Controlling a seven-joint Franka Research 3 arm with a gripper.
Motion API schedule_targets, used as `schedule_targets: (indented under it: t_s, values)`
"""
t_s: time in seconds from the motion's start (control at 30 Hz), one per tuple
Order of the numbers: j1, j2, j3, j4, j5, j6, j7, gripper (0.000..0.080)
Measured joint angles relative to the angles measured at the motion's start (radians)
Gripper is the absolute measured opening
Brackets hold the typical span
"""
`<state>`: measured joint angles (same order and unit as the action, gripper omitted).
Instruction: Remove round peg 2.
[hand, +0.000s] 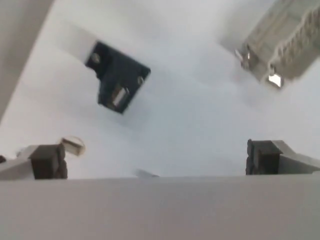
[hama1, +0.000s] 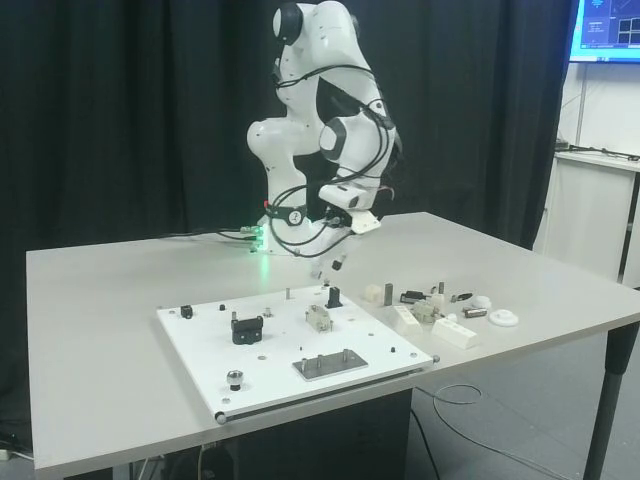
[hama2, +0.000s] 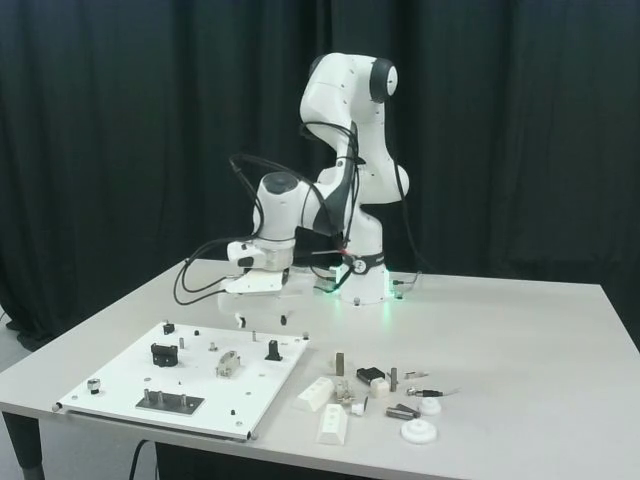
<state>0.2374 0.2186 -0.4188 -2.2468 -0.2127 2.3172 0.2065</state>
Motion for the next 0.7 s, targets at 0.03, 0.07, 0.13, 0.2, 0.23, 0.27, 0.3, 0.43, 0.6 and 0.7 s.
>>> schedule_targets:
  t_s: [0.03,0.07,0.13,0.2,0.23,0.27,0.3,0.43,0.6,0.7]
  values:
    - [-0.006,-0.001,0.000,-0.005,0.000,0.002,0.000,0.0800]
    - [-0.014,-0.003,0.000,-0.010,0.000,0.005,0.000,0.0800]
    - [-0.028,-0.005,0.000,-0.019,0.001,0.011,0.002,0.0800]
    - [-0.042,-0.007,-0.001,-0.030,0.001,0.015,0.004,0.0800]
    - [-0.050,-0.008,-0.001,-0.035,0.002,0.017,0.006,0.0800]
    - [-0.057,-0.009,-0.002,-0.040,0.002,0.019,0.007,0.0800]
    - [-0.065,-0.010,-0.002,-0.045,0.002,0.022,0.008,0.0800]
    - [-0.091,-0.013,-0.006,-0.066,0.002,0.034,0.018,0.0800]
    - [-0.119,-0.017,-0.011,-0.094,0.012,0.058,0.057,0.0800]
    - [-0.130,-0.019,-0.012,-0.112,0.019,0.071,0.078,0.0800]
